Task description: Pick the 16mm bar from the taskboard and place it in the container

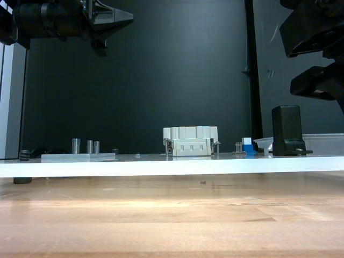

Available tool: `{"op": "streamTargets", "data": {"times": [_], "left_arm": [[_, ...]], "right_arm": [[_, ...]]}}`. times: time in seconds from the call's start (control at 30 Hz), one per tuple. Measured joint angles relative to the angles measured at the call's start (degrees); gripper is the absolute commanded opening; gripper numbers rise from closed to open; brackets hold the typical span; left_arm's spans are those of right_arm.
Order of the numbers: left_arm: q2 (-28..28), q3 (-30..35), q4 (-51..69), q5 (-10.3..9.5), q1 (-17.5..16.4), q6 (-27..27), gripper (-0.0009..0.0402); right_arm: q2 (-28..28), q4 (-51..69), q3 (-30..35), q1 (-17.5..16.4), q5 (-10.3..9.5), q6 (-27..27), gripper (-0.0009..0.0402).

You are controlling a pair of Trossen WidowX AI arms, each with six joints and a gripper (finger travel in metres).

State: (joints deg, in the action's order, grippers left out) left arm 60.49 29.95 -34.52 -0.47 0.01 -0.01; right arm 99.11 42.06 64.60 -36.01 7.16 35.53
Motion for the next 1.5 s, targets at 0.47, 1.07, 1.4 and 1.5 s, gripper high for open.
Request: {"op": "streamTargets", "data": {"times": [0.47, 1.07, 1.4, 1.5], "left_arm": [[0.0, 0.0, 0.0, 0.02, 0.0, 0.0, 0.0000], [0.0, 0.0, 0.0, 0.02, 0.0, 0.0, 0.0000], [0.0, 0.0, 0.0, 0.00, 0.0, 0.0, 0.0000], [0.0, 0.0, 0.0, 0.00, 0.0, 0.0, 0.0000]], "right_arm": [[-1.4, -0.6, 0.0, 0.0, 0.22, 0.0, 0.0031], [-9.6, 2.5, 0.2, 1.7, 0.68, -2.0, 0.0032], [-16.1, 6.6, 0.2, 3.9, 0.52, -4.6, 0.0032], [-17.8, 7.4, 0.2, 4.6, 0.42, -4.8, 0.0032]]}}
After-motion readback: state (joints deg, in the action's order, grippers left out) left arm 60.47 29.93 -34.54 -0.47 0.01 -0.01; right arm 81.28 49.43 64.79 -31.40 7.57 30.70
